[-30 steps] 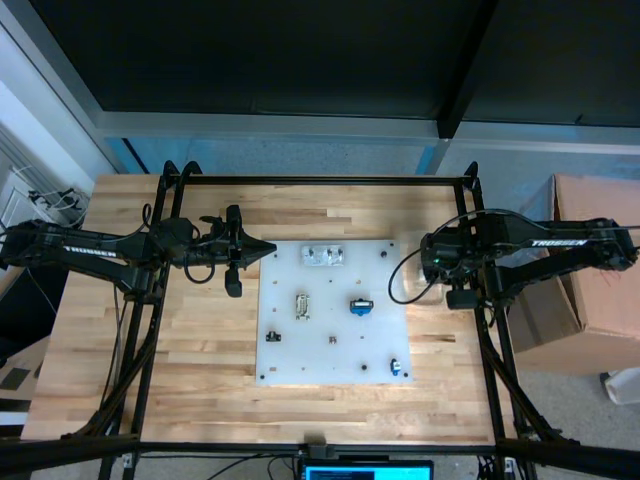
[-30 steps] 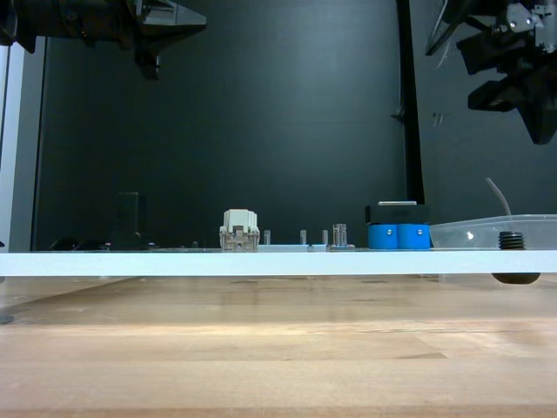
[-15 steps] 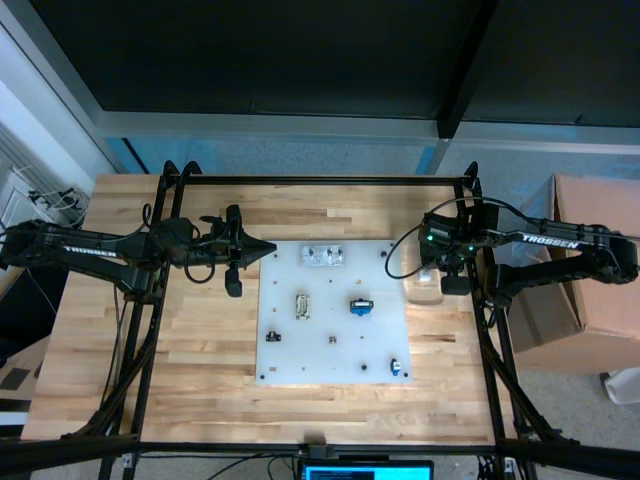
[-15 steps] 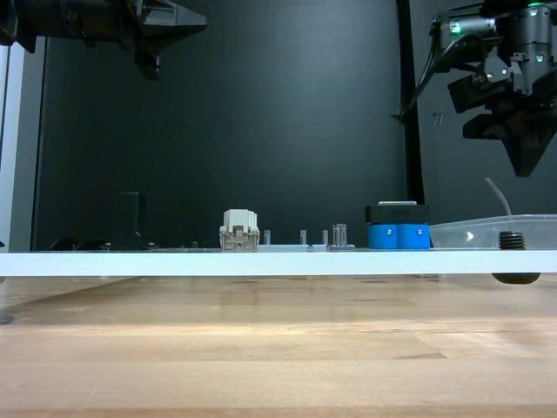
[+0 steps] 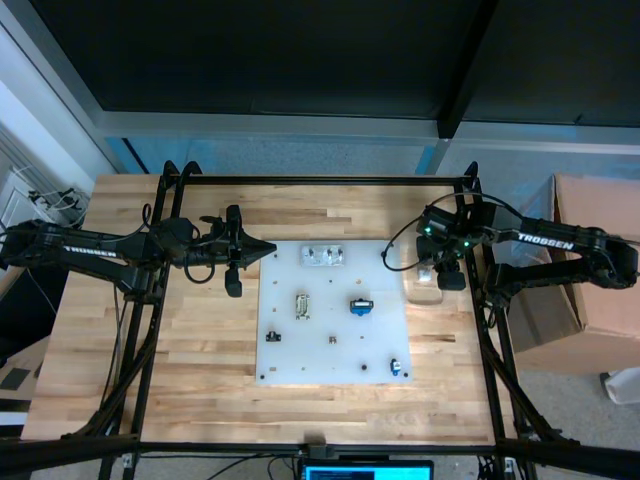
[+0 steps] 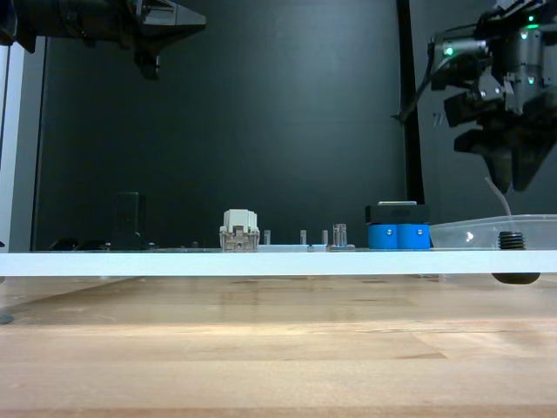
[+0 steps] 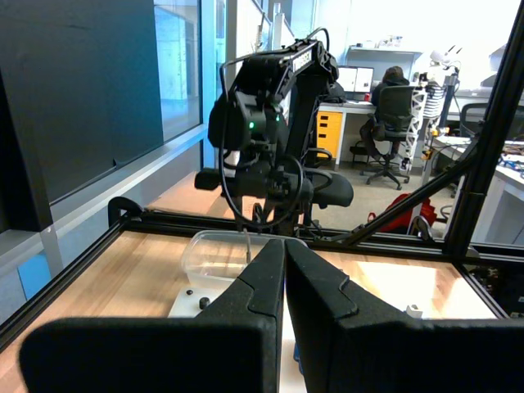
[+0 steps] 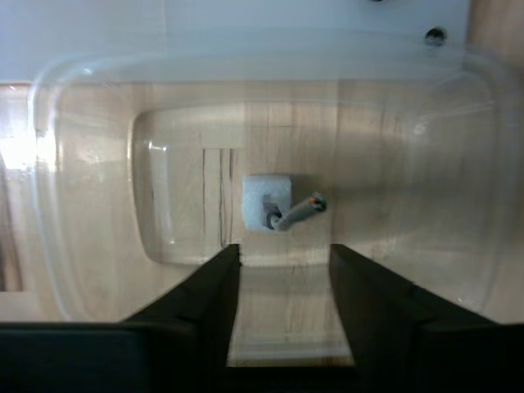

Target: Pick the RJ45 connector and install on the taskboard

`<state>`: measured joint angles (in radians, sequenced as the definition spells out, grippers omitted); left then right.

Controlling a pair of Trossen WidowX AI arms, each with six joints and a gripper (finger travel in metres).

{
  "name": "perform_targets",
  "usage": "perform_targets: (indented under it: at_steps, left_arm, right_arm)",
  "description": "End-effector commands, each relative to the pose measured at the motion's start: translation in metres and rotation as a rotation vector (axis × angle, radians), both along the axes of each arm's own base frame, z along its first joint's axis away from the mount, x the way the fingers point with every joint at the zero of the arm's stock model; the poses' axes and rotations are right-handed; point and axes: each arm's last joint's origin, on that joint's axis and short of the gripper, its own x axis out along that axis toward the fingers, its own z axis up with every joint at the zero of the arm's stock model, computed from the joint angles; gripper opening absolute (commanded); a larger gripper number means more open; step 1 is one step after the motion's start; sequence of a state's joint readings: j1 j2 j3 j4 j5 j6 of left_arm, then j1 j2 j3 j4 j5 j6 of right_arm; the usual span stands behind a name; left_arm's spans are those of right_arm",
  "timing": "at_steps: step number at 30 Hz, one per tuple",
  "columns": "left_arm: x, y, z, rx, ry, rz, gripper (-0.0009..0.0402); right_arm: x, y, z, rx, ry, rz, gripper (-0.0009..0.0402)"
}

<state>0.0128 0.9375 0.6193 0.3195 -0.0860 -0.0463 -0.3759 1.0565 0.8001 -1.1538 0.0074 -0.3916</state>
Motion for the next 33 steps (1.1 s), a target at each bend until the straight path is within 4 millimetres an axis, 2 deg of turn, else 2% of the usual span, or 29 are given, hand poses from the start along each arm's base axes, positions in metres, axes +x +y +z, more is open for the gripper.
perform_targets:
  at_steps: [1,6,13,21,33]
  left_arm:
    - [0.0,0.0,0.0,0.0,0.0,0.0,0.0]
    - [0.0,0.0,0.0,0.0,0.0,0.0,0.0]
    - [0.0,0.0,0.0,0.0,0.0,0.0,0.0]
    - [0.0,0.0,0.0,0.0,0.0,0.0,0.0]
    - [0.0,0.0,0.0,0.0,0.0,0.0,0.0]
  right_arm:
    - [0.0,0.0,-0.012,0.006,0.016,0.003,0.02]
    - [0.002,-0.001,-0.027,0.007,0.018,0.004,0.0226]
    - [0.008,-0.003,-0.041,0.011,0.021,-0.013,0.0223]
    - [0.012,-0.004,-0.048,0.028,0.065,-0.014,0.019]
    - [0.013,-0.005,-0.048,0.024,0.051,-0.015,0.0122]
